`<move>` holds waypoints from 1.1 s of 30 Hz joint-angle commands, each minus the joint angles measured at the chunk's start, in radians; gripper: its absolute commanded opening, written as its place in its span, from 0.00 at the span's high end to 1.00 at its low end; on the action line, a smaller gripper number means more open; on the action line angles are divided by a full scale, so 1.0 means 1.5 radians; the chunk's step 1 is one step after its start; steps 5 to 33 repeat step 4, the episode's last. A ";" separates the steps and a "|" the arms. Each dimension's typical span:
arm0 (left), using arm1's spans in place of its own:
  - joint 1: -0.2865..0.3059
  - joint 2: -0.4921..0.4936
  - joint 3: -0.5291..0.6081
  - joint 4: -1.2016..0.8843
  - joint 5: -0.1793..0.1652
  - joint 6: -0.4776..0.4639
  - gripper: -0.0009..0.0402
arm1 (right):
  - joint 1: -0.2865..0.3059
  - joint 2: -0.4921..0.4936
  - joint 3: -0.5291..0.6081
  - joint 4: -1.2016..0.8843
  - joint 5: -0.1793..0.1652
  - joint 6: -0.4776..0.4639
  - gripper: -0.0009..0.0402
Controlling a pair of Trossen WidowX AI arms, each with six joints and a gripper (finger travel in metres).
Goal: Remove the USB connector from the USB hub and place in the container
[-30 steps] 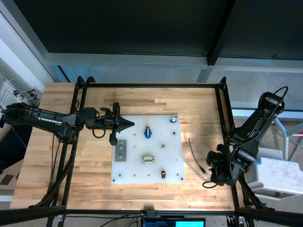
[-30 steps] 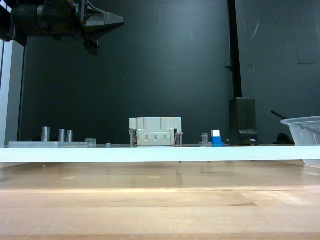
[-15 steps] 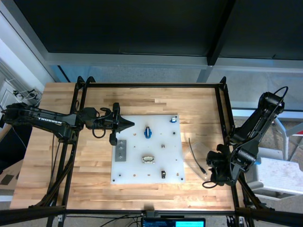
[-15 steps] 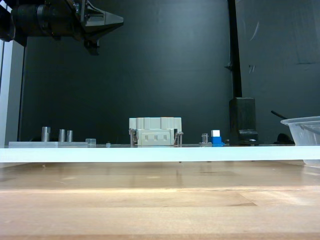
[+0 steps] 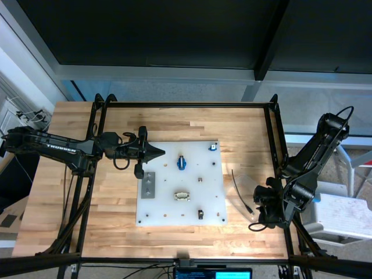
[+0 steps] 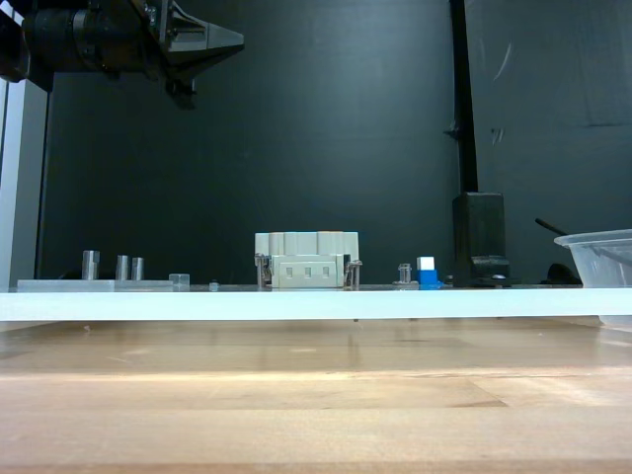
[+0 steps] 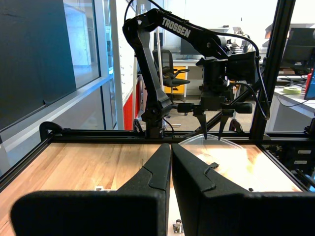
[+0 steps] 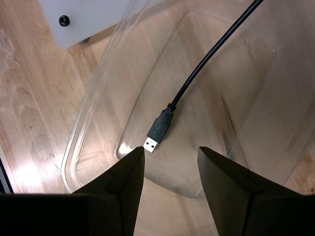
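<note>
Wooden desk (image 5: 174,232) inside a black frame, dark wall behind.

High cam: I see the white board (image 5: 165,200) mid-desk. L gripper (image 5: 161,153) hangs over the board's far left corner, fingers together in a point. R gripper (image 5: 258,209) is near the desk's right edge, off the board's right side and over the container (image 5: 250,181). USB connector (image 5: 237,185) lies as a thin black line inside the dish, unplugged and apart from the board. On the board are a blue connector (image 5: 181,163), a grey block (image 5: 150,186) and a beige connector (image 5: 182,197).

Low cam: L gripper is high above the board w/ nothing in it. Container's wall shows at the board's right end, resting on the desk. Pegs (image 6: 109,267) stand on the board's left part, the beige connector near the middle.

L wrist cam: its fingers sit side by side w/ only a sliver btwn them. Across the desk the R gripper points straight down over the dish, fingers apart.

R wrist cam: fingers spread wide, holding nothing. The plug lies flat on the container floor below them, cable trailing away across the dish. Board corner sits just beside the rim.
</note>
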State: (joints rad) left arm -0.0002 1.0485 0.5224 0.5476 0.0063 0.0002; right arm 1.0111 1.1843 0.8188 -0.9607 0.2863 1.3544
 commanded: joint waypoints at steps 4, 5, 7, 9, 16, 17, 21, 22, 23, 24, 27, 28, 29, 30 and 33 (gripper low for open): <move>0.000 0.000 0.000 0.000 0.000 0.000 0.98 | 0.000 0.000 0.000 0.000 0.000 0.000 0.62; 0.000 0.000 0.000 0.000 0.000 0.000 0.98 | 0.000 0.000 0.000 0.000 0.000 0.000 0.62; 0.000 0.000 0.000 0.000 0.000 0.000 0.98 | 0.000 0.000 0.000 0.000 0.000 0.000 0.62; 0.000 0.000 0.000 0.000 0.000 0.000 0.98 | 0.000 0.000 0.000 0.000 0.000 0.000 0.62; 0.000 0.000 0.000 0.000 0.000 0.000 0.98 | 0.000 0.000 0.000 0.000 0.000 0.000 0.62; 0.000 0.000 0.000 0.000 0.000 0.000 0.98 | 0.000 0.000 0.000 0.000 0.000 0.000 0.62; 0.000 0.000 0.000 0.000 0.000 0.000 0.98 | 0.000 0.000 0.000 0.000 0.000 0.000 0.62; 0.000 0.000 0.000 0.000 0.000 0.000 0.98 | 0.000 0.000 0.000 0.000 0.000 0.000 0.62; 0.000 0.000 0.000 0.000 0.000 0.000 0.98 | 0.000 0.000 0.000 0.000 0.000 0.000 0.62; 0.000 0.000 0.000 0.000 0.000 0.000 0.98 | 0.000 0.000 0.000 0.000 0.000 0.000 0.62; 0.000 0.000 0.000 0.000 0.000 0.000 0.98 | 0.000 0.000 0.000 0.000 0.000 0.000 0.62; 0.000 0.000 0.000 0.000 0.000 0.000 0.98 | 0.000 0.000 0.000 0.000 0.000 0.000 0.62; 0.000 0.000 0.000 0.000 0.000 0.000 0.98 | 0.000 0.000 0.000 0.000 0.000 0.000 0.62; 0.000 0.000 0.000 0.000 0.000 0.000 0.98 | 0.000 0.000 0.000 0.000 0.000 0.000 0.62; 0.000 0.000 0.000 0.000 0.000 0.000 0.98 | 0.000 0.000 0.000 0.000 0.000 0.000 0.62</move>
